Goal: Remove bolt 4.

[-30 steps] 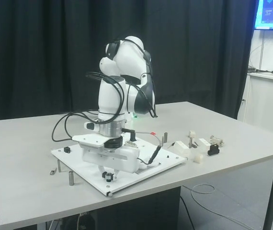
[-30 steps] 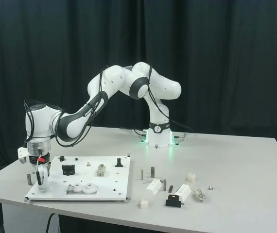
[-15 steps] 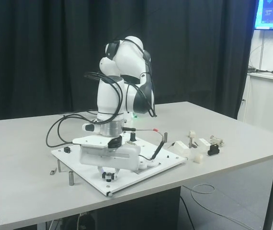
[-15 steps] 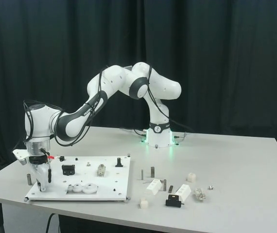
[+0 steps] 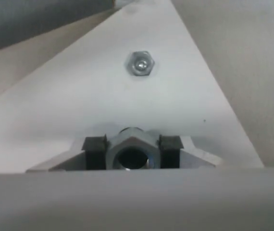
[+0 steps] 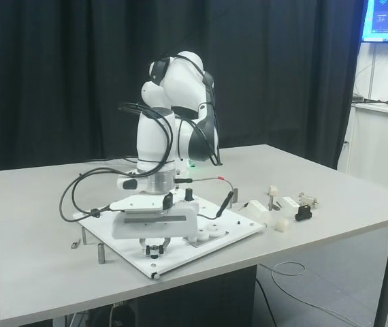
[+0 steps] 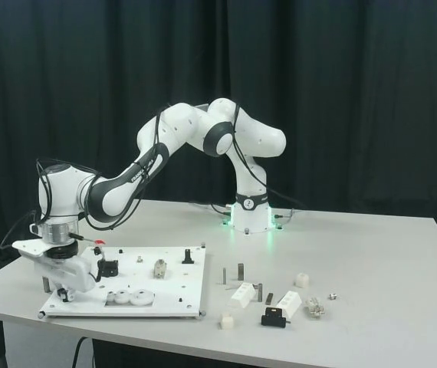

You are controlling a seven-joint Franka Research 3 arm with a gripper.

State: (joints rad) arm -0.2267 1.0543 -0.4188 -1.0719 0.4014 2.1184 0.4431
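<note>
Gripper (image 5: 132, 155): clamped on bolt 4 (image 5: 132, 153) | bolt: small, rigid, light, likely slick; grip hexagonal flats | white board (image 5: 79, 106), worktop (image 6: 30, 204) beneath

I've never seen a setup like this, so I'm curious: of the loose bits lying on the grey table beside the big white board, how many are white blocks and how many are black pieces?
White blocks: 4
Black pieces: 1
Total: 5
</note>
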